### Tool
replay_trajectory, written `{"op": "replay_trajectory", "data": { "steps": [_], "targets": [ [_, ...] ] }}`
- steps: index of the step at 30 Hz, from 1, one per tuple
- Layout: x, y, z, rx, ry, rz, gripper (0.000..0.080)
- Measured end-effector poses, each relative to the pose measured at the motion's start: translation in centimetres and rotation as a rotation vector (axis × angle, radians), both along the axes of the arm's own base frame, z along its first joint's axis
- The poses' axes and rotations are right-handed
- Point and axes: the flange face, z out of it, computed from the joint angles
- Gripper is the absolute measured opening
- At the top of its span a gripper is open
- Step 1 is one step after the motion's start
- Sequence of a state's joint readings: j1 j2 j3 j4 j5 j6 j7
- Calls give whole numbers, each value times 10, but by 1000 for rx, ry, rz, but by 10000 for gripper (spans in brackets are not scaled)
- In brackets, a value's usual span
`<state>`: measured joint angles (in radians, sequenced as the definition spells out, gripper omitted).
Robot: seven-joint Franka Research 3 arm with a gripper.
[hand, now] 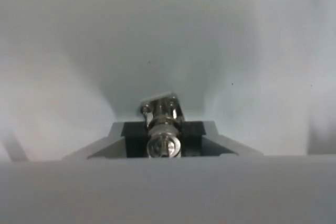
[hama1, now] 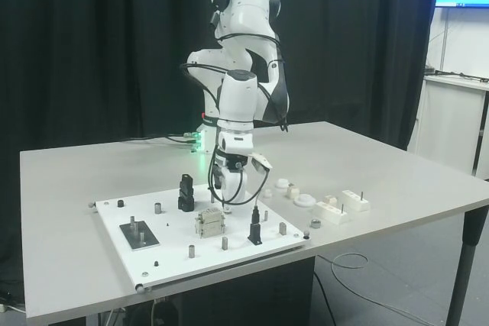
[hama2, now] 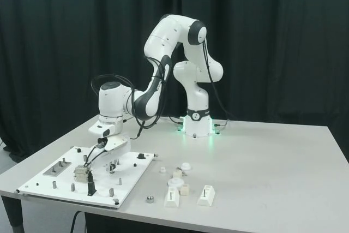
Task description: Insert BNC.
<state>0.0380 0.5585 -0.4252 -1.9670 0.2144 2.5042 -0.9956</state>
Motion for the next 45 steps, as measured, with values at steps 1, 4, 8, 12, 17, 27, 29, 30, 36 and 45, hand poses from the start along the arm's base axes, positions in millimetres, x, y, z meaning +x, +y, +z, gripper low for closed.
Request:
{"op": "replay_trajectory", "data": {
  "steps": [1,4,8,12,17,27,29,30,36,45],
  "targets": [
    [0,0,0,0,1,6,129],
    [0,0,0,0,3,29,129],
    [0,0,0,-1,6,62,129],
    [0,0,0,-2,8,91,129],
    [0,0,0,-3,12,130,129],
    [1,1,0,-8,20,227,129],
    [1,1,0,-9,21,240,129],
    [1,1,0,-9,21,245,129],
    [0,1,0,-12,22,279,129],
    [-1,2,0,-20,16,318,129]
  ]
}}
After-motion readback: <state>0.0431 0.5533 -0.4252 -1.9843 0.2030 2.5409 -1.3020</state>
